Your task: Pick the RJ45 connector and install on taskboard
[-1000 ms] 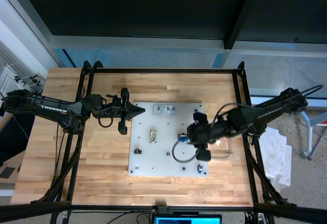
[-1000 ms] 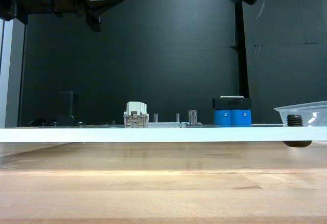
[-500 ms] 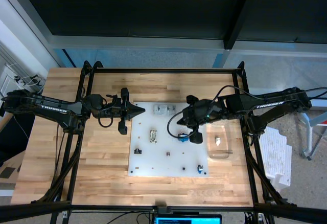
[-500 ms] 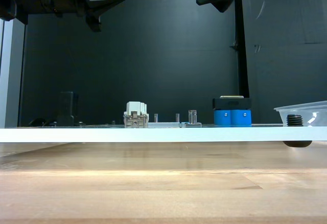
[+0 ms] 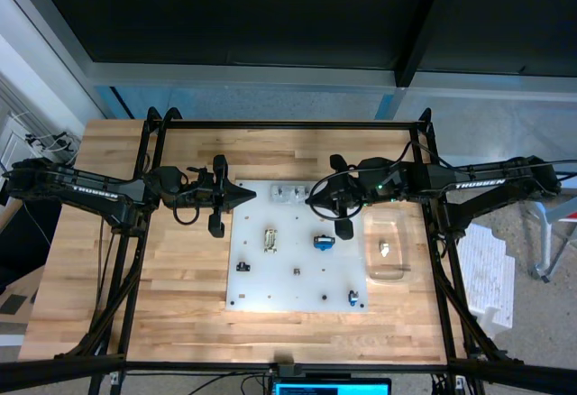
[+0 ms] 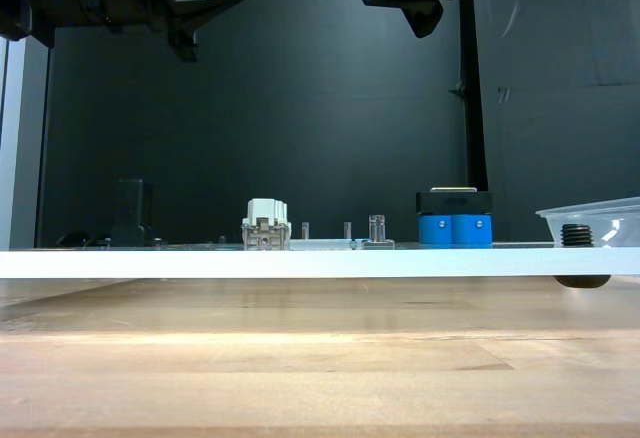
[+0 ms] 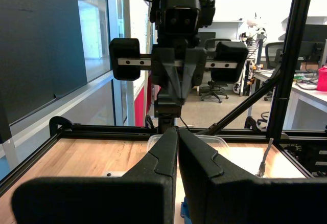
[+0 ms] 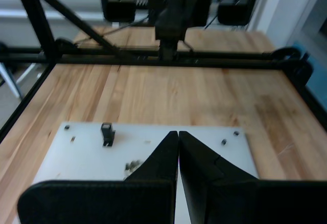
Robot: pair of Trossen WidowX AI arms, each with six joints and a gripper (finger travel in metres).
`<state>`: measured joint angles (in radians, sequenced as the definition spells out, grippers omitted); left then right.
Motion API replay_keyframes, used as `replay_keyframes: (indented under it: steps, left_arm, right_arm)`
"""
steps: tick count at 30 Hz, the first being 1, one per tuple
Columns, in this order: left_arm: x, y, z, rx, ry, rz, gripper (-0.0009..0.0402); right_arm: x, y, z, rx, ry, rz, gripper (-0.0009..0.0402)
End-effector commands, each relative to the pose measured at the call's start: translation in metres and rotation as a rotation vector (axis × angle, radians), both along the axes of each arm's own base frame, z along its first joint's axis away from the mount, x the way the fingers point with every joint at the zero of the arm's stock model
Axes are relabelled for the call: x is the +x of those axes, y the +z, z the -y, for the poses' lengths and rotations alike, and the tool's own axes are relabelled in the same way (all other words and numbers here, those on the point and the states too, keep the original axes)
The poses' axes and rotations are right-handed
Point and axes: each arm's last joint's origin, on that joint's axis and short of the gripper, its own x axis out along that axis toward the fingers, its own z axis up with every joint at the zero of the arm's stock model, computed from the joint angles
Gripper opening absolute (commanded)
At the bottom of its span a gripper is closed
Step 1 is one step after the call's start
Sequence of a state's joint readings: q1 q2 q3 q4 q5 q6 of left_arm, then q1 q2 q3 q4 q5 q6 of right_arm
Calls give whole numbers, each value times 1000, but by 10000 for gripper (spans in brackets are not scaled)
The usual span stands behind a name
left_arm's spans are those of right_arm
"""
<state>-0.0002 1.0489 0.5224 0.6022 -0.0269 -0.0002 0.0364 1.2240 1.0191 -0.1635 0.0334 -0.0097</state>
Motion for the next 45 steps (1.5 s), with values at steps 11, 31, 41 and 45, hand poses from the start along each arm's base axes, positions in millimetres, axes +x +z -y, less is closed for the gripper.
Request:
replay_keyframes:
  steps: [11,31,41,45]
  left_arm:
    - [0,0,0,0,0,0,0]
    - [0,0,0,0,0,0,0]
    - [0,0,0,0,0,0,0]
    - [0,0,0,0,0,0,0]
  right_arm:
    - [-13,-15,14,5,-48,206,0]
    - [-27,-34,14,77,-16,355,0]
    - [-30,-32,14,84,-18,399,0]
    - [-31,-35,14,100,-19,412,0]
